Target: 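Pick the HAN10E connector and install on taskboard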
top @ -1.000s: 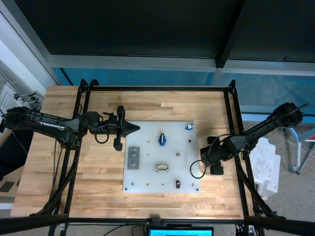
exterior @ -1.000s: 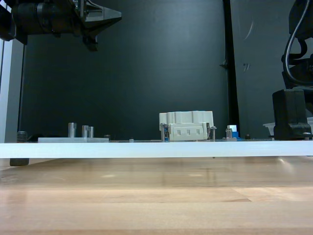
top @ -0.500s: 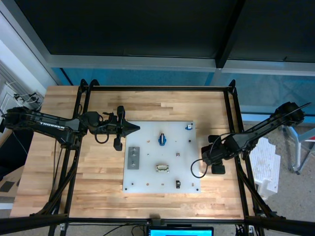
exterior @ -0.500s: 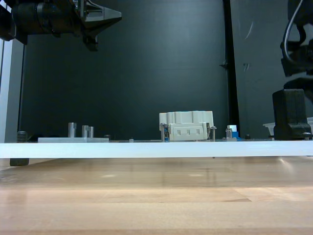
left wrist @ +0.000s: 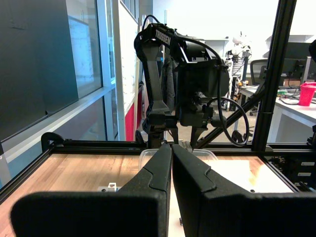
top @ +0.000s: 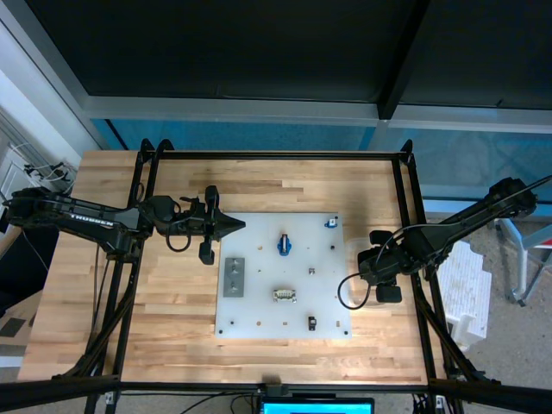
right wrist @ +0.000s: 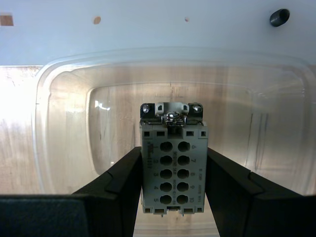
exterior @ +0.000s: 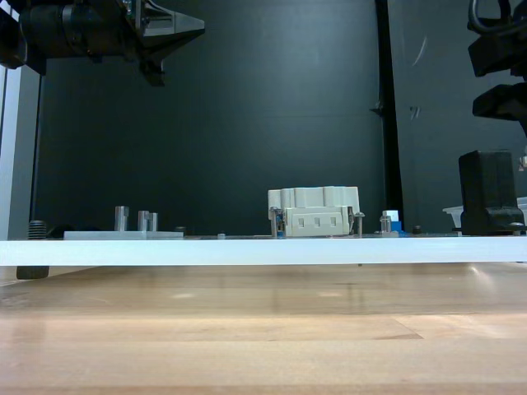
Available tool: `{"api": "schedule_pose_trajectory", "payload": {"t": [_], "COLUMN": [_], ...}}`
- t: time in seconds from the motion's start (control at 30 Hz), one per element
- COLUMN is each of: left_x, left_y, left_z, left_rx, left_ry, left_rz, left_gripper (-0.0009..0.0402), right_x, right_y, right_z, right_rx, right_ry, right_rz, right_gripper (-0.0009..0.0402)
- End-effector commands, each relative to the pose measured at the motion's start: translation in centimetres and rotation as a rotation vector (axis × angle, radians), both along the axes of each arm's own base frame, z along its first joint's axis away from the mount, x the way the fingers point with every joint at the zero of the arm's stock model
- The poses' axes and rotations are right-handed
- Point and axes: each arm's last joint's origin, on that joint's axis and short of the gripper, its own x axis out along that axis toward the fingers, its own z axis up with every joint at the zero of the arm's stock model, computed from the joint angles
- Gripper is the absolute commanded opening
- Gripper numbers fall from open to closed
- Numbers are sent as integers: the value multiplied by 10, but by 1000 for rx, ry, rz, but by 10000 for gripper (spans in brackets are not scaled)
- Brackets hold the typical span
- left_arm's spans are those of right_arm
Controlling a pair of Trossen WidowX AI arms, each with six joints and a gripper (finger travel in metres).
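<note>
My right gripper (right wrist: 173, 159) is shut on the HAN10E connector (right wrist: 173, 148), a grey-beige block with numbered holes and a silvery screw end. It hangs above a clear plastic tray (right wrist: 64, 98), beside the white taskboard (right wrist: 148, 29). From above, the right gripper (top: 371, 263) sits just off the right edge of the taskboard (top: 259, 315). My left gripper (top: 235, 224) hovers shut and empty over the board's far left corner, with its fingers (left wrist: 165, 158) pressed together. It is high above the taskboard (exterior: 247, 251) in the low view.
On the board sit a beige connector housing (top: 285, 295) (exterior: 314, 211), a grey metal block (top: 234, 276), a blue part (top: 284, 244) and small black parts. A black block (exterior: 490, 193) stands near the board's right edge. A black frame rims the table.
The right gripper has risen and shifted slightly right with the connector, away from the board's edge. The left arm has not moved.
</note>
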Motion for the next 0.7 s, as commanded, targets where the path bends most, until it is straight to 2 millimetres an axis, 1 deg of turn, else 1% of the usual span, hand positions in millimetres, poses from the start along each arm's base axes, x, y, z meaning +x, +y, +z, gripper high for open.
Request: {"api": "schedule_pose_trajectory", "payload": {"t": [0.03,0.2,0.37,0.53,0.7], "left_x": [0,0,0,0,0], "left_y": [0,0,0,0,0], "left_z": [0,0,0,0,0], "left_rx": [0,0,0,0,0], "left_ry": [0,0,0,0,0], "left_rz": [0,0,0,0,0], "left_gripper": [1,1,1,1,1], "right_x": [1,6,22,48,82], "right_y": [1,3,11,21,29], "right_z": [3,5,12,17,21], "right_rx": [5,8,9,6,4], "right_ry": [-9,-7,-10,-6,-2], "right_rz": [-2,-14,-12,-22,-49], "right_gripper": [36,36,36,36,36]}}
